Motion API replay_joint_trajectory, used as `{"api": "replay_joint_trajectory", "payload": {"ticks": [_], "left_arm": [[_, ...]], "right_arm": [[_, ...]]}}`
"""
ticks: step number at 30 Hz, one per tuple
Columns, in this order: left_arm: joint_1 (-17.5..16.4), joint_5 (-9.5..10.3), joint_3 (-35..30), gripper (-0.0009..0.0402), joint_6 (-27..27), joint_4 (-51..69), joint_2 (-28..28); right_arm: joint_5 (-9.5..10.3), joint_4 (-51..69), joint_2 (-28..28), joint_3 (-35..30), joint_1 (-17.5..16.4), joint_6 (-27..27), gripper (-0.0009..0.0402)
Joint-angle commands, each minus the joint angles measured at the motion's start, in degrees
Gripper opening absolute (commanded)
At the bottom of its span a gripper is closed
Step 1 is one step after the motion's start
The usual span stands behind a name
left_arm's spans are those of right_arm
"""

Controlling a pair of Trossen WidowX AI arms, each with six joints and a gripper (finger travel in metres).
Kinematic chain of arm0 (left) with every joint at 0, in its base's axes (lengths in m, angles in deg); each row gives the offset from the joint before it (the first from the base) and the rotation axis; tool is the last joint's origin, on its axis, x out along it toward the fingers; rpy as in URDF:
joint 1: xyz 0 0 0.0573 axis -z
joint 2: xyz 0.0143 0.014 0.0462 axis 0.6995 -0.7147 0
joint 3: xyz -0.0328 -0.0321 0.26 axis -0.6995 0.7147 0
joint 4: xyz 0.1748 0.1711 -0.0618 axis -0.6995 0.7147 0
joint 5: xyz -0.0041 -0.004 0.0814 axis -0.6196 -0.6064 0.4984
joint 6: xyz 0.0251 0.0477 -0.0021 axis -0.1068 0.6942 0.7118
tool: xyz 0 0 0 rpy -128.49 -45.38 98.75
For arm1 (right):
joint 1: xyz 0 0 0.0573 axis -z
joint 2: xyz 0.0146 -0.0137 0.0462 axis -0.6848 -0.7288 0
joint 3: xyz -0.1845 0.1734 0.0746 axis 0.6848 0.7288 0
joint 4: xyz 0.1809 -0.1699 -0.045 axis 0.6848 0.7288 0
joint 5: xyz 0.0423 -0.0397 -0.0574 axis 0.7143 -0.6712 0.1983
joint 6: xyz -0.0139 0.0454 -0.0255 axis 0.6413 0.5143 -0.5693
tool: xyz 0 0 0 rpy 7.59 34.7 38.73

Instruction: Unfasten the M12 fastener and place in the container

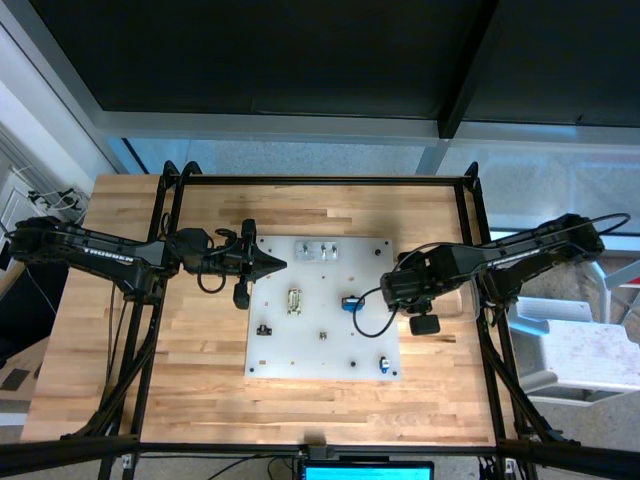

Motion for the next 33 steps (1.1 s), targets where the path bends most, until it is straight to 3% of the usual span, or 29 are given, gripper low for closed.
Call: {"api": "replay_joint_trajectory", "payload": {"ticks": [1,14,20,33], "left_arm": [[0.0,-0.02,0.0,0.0000,0.0,0.0,0.0],[0.0,-0.02,0.0,0.0000,0.0,0.0,0.0],[0.0,-0.02,0.0,0.0000,0.0,0.0,0.0],[0.0,-0.02,0.0,0.0000,0.0,0.0,0.0]], "right_arm": [[-0.15,0.0,2.9,3.0,0.9,1.4,0.0013],[-0.04,0.7,14.1,14.4,3.1,4.4,0.0014],[-0.02,0.8,15.6,16.7,3.1,6.5,0.0018],[-0.02,0.6,15.6,17.1,3.1,7.1,0.0127]]}}
